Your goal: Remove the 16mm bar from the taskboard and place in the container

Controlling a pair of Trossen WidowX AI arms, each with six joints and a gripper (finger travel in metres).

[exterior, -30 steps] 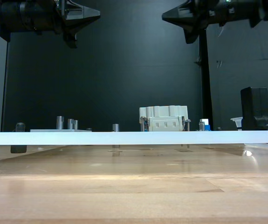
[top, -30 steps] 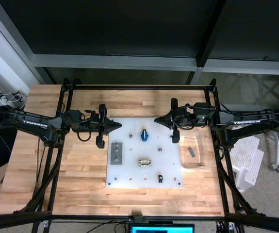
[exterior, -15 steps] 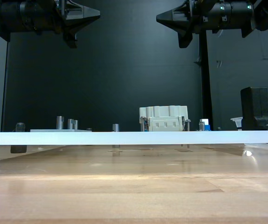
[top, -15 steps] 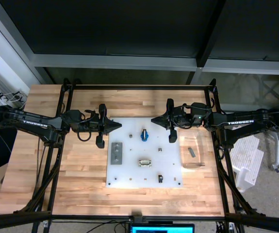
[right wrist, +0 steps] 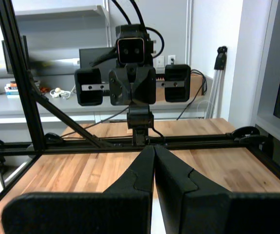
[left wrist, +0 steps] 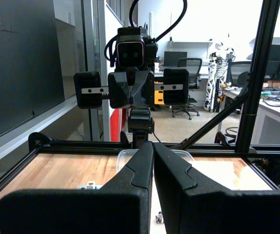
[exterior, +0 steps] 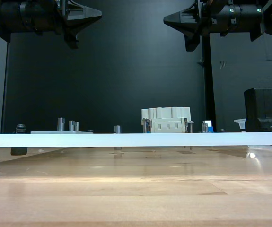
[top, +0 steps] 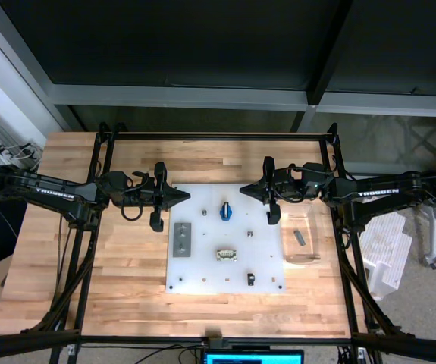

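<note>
We see the 16mm bar (top: 299,237) lying inside the container (top: 302,259). The container sits on the counter (top: 127,288) just beside the taskboard (top: 202,269), below the right end effector (top: 246,189) and back toward that arm's base. The right end effector is pinched narrow and holds nothing, raised over the board's far edge. The left end effector (top: 185,196) is also narrow and empty, raised and facing the right one.

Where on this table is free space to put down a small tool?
Bare wood lies left of the white board and between it and the near edge. The board and the tray holding the bar are crowded. The left gripper and right gripper hang shut over its far edge.
</note>
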